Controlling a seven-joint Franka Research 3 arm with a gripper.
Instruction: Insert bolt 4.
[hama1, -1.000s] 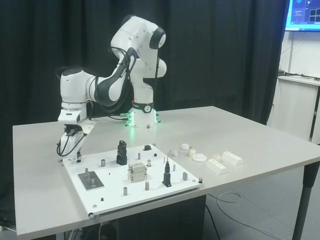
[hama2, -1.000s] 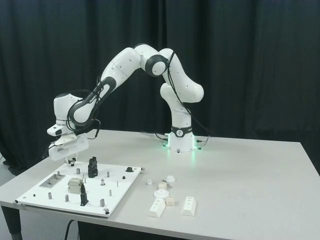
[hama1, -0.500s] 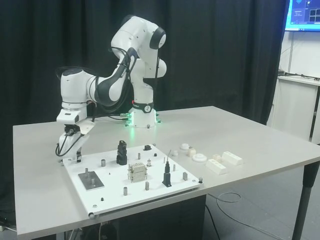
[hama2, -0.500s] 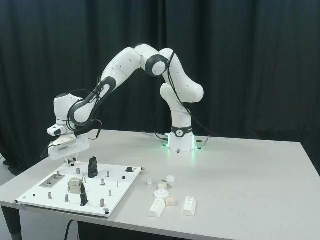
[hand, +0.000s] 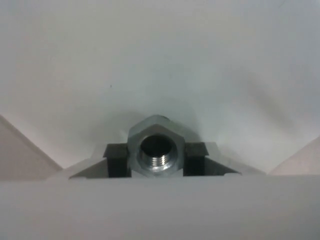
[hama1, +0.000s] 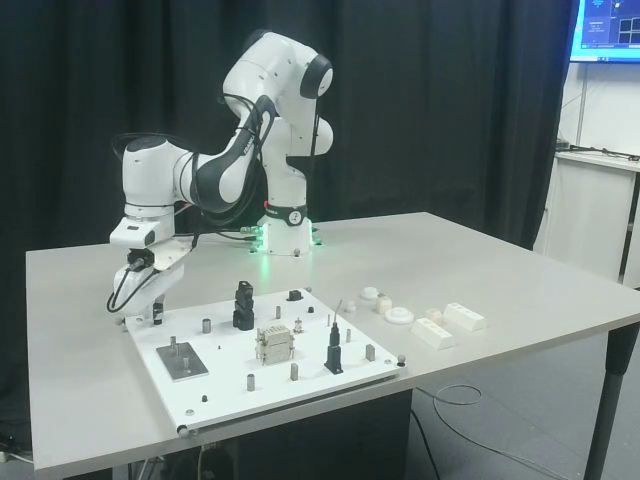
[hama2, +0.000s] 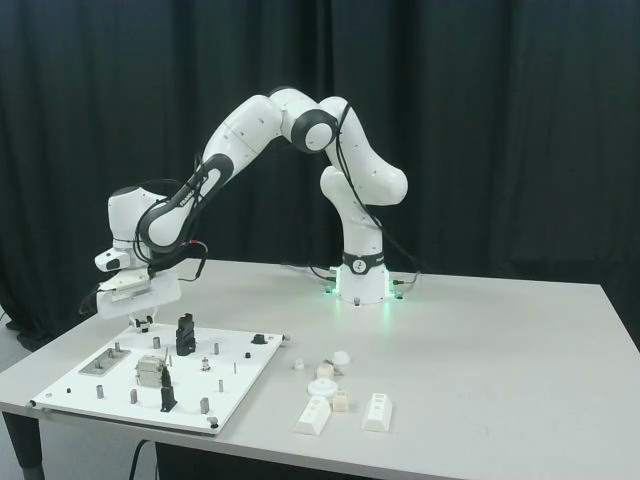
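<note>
End effector (hand: 157, 167) clamped on hex bolt (hand: 156, 150), just above white board (hama1: 262, 355).

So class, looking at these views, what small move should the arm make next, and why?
Probably carry on upward, then swing over the white board. The gripper sits at the board's far corner, and the wrist view shows the bolt clamped between its fingers, ready to be carried.

Bolt 4 (hand: 157, 151) looks like bare, shiny metal with threads; the board (hama1: 265, 350) is smooth, matt white.
</note>
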